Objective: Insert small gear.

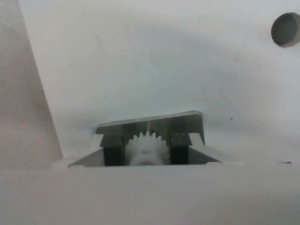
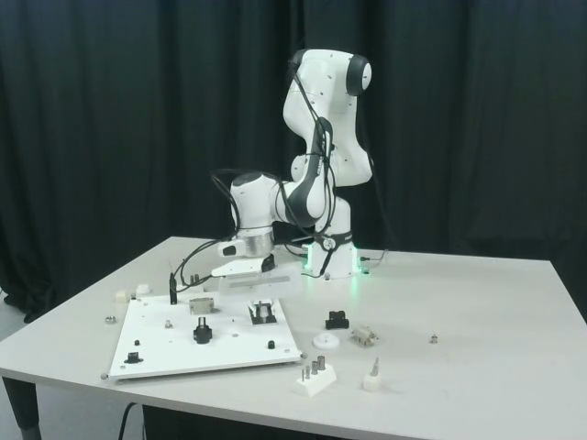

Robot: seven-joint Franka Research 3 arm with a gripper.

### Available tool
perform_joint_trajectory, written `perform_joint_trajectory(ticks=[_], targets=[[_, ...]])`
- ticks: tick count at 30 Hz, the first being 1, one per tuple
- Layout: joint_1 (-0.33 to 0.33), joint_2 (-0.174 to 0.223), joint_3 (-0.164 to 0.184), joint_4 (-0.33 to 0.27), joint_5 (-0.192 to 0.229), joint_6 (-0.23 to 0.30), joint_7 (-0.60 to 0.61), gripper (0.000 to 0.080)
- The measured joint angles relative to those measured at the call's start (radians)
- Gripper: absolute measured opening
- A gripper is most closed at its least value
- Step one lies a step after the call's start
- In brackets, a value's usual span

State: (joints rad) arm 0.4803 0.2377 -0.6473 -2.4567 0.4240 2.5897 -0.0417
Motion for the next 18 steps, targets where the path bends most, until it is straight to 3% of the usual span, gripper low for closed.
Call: perform_joint_trajectory(ticks=[7,8,16,17,18], targets=[[0.000,-0.004,-0.001,0.000,0.000,-0.006,0.021,0.0199],[0.000,-0.007,-0.002,0.000,0.000,-0.007,0.025,0.0369],[0.000,-0.045,-0.024,0.002,-0.012,-0.031,0.031,0.0369],[0.000,-0.050,-0.029,0.002,-0.017,-0.033,0.031,0.0764],[0.000,-0.056,-0.035,0.003,-0.024,-0.035,0.033,0.0764]])
